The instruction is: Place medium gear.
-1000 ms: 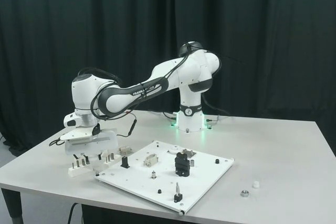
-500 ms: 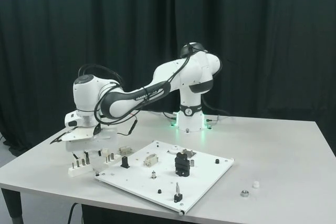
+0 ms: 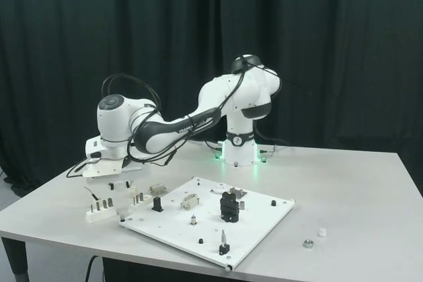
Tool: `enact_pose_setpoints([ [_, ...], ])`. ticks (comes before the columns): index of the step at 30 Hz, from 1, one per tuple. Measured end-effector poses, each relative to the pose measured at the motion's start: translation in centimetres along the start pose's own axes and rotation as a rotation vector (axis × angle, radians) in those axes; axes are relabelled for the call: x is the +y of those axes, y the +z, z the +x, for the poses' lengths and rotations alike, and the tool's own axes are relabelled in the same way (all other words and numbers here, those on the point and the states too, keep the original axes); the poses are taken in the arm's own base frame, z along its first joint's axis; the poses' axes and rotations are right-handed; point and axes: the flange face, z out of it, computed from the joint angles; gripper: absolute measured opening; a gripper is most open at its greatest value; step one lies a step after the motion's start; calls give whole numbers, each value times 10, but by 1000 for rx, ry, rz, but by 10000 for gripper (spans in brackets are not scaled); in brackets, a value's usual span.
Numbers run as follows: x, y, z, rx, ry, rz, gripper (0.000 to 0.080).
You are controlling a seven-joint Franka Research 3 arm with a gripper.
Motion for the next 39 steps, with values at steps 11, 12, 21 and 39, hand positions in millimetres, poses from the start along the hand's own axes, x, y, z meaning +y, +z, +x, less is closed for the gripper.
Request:
enact_pose_setpoints([
  [11, 0, 5, -11, -96, -16, -82, 402],
  [12, 0, 6, -12, -106, -17, -91, 402],
  [21, -2, 16, -24, -172, -23, -147, 402],
  [39, -10, 33, -40, -244, -2, -218, 402],
])
